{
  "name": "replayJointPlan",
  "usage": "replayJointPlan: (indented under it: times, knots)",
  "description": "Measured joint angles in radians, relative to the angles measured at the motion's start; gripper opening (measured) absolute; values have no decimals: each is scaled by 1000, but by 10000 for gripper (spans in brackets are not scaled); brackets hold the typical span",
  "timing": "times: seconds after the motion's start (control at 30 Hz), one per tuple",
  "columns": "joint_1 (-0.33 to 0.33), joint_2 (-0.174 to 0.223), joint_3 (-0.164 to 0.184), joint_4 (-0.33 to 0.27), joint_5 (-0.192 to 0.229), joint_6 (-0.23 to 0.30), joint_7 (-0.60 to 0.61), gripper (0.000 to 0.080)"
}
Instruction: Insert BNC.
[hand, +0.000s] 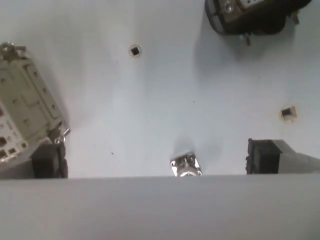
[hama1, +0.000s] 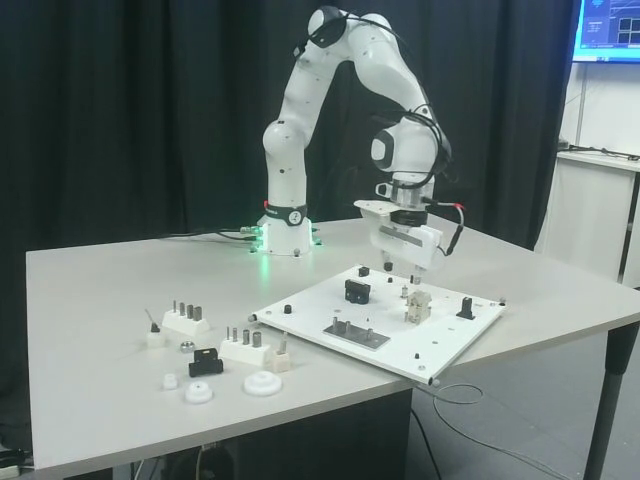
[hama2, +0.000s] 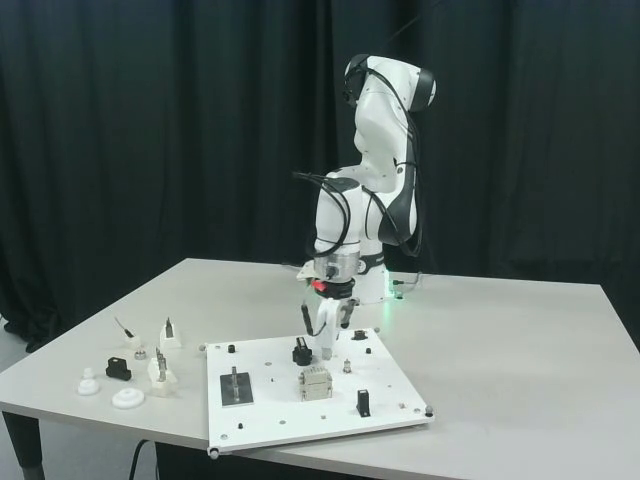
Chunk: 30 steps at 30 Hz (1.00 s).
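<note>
The end effector (hama1: 401, 265) hangs above the rear part of the white board (hama2: 270, 415) that lies on the grey table (hama1: 90, 300), pointing straight down. That upright pose fits a plug that has to go into its socket along a vertical line. In the wrist view the two black fingertips (hand: 262, 157) stand well apart with bare board between them. Whether anything is held higher up I cannot tell, since a pale out-of-focus band covers the near part of that picture.

The BNC socket (hand: 185, 166) — a small metal connector on a square flange — sits on the board almost directly under the end effector, between the fingertips and partly cut off by that band. My guess is that the arm is lining itself up over it and that the insertion itself is not yet done.

Only the wrist view shows the socket up close, along with a large pale multi-pin connector (hand: 25, 112) off to one side of the fingers and a dark round fitting (hand: 250, 15) farther out. The room views cannot resolve the socket clearly. They do show what the wrist camera misses: the gap between end effector and board, a black block (hama1: 357, 291) and a pale block (hama2: 314, 384) near the end effector, and the loose white and black parts (hama1: 215, 352) lying on the table well away from it, beyond the board's edge.
</note>
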Motion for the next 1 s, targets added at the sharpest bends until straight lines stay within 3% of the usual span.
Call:
replayJointPlan:
  times: [0.6,1.0]
  knots:
    - [-8,0,5,13,-55,-2,-76,800]
    - [-10,-1,43,35,-123,-16,-158,800]
